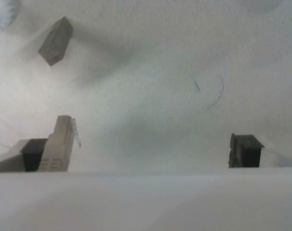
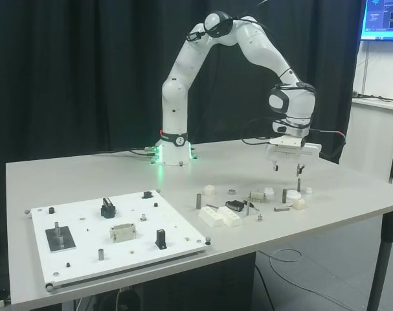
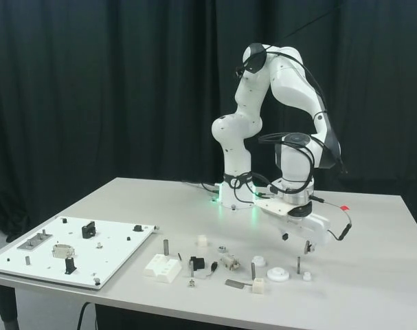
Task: Place Ethernet.
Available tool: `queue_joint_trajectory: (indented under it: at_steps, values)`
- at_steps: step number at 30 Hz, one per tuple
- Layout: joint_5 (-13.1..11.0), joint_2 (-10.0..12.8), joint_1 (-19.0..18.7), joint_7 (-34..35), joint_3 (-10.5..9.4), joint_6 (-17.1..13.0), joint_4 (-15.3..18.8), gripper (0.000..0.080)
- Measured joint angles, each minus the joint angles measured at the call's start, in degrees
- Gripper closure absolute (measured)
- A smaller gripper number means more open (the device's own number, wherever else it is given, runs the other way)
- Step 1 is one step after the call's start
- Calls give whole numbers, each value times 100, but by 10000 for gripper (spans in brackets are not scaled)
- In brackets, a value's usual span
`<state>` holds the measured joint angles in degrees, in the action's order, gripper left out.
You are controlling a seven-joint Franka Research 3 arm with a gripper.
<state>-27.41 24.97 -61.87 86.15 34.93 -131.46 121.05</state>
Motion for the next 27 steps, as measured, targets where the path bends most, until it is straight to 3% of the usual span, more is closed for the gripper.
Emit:
queue_joint_trajectory:
  at_steps: [27]
  values:
    - [-11, -28, 0, 85, -21, 213, -66, 3]
